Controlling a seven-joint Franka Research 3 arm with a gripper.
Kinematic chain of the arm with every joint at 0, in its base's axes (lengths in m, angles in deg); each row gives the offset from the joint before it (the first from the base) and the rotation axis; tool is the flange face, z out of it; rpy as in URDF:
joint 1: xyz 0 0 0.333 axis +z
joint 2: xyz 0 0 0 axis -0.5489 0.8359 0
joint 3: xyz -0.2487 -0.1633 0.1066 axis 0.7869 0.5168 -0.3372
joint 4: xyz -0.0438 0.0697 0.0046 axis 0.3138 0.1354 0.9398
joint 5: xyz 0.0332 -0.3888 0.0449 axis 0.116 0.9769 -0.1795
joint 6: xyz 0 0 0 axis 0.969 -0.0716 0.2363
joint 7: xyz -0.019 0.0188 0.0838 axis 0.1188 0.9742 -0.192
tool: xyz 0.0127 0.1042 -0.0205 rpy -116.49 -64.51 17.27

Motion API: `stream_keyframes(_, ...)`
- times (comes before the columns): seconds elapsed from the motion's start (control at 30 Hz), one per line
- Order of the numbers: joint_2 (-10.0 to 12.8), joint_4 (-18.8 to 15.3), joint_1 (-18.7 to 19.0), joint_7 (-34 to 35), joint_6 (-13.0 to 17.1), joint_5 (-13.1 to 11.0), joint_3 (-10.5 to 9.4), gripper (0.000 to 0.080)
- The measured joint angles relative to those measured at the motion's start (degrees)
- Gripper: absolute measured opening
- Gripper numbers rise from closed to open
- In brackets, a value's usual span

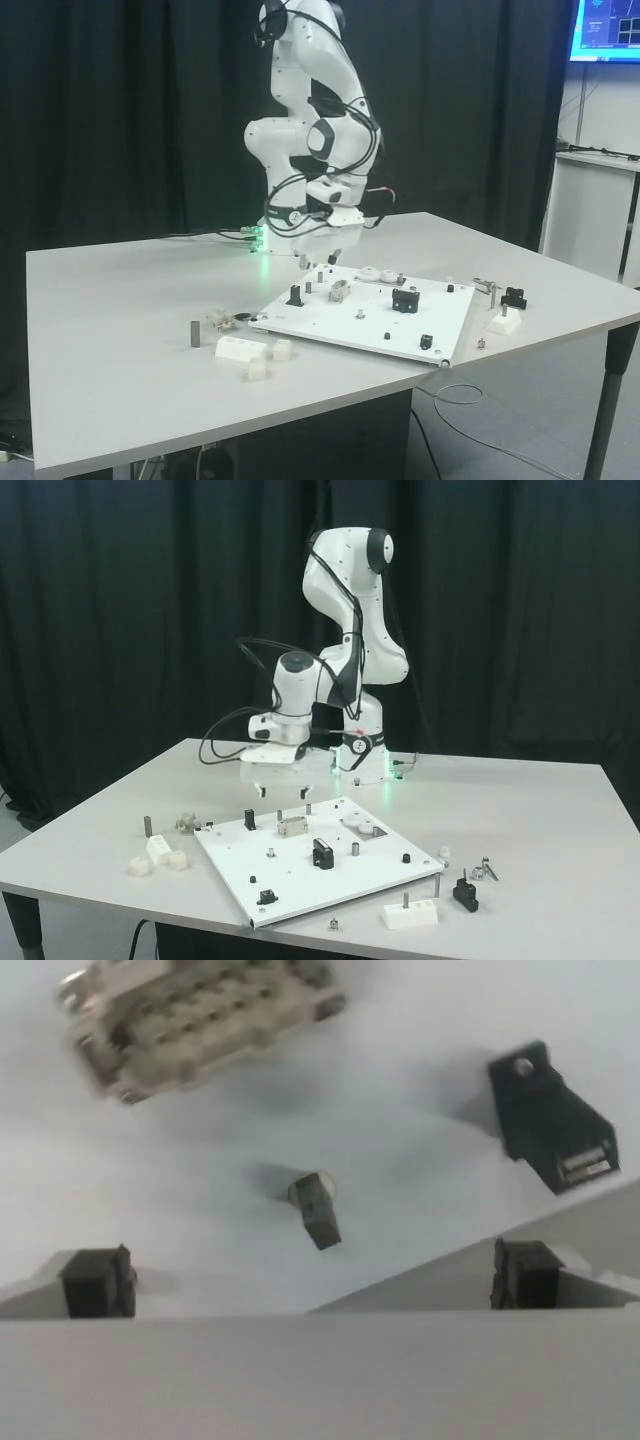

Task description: Remove square peg 3.

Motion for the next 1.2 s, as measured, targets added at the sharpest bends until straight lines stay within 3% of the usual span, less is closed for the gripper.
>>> stream_keyframes(0.2,0.00,0.00,0.00,6.90,1.56,-0.91,1.11,0.0800)
stream_keyframes(0.57,0.01,-0.03,0.00,20.11,2.82,-6.18,2.77,0.0800)
stream_keyframes(0.97,0.18,-1.61,0.00,35.17,4.58,-9.77,4.57,0.0800)
stream_keyframes(1.2,1.22,-2.46,0.00,41.93,5.55,-13.76,5.61,0.0800)
